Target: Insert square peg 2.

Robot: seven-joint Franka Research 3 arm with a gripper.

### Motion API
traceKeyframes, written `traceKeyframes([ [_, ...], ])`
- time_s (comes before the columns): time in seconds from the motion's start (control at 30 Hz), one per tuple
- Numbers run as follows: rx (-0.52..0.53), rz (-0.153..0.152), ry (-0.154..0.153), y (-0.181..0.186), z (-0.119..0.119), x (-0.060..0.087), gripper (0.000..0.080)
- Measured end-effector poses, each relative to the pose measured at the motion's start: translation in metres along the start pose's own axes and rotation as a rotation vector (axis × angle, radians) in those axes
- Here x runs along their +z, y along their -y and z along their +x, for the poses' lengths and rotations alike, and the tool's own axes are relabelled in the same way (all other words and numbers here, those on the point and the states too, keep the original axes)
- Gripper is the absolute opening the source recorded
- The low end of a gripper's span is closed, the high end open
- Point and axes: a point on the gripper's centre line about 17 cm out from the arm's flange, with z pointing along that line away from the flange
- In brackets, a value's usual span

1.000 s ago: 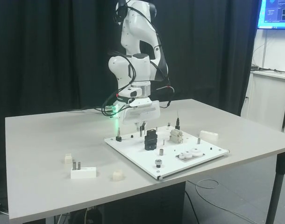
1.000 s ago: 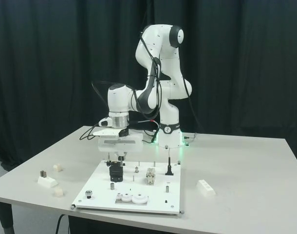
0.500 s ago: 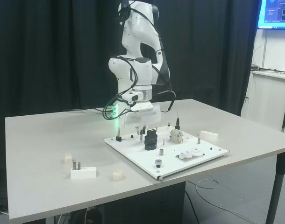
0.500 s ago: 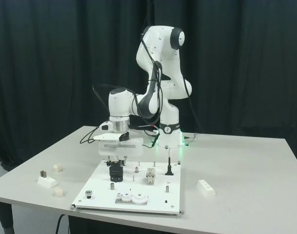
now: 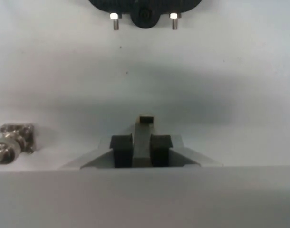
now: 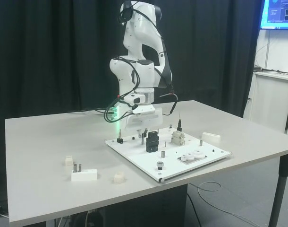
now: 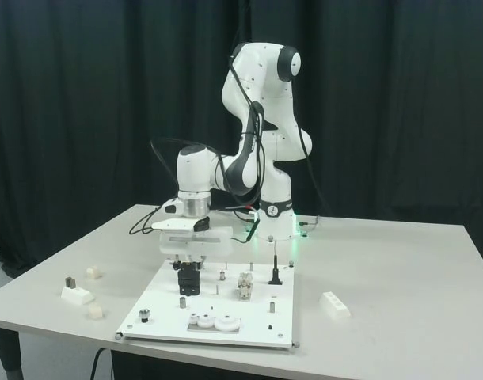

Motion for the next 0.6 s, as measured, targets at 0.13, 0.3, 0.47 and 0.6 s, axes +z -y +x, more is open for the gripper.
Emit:
traceKeyframes([
  [0.13,0.001,-0.001,0.003,-0.0007,-0.0011,0.0016,0.0075],
  [0.3,0.0,-0.004,0.003,-0.0015,-0.0011,0.0028,0.0075],
  [0.47,0.002,-0.004,0.002,-0.0016,-0.0008,0.0027,0.0075],
  [0.6,0.004,-0.004,0.0,-0.0018,-0.0004,0.0026,0.0075],
])
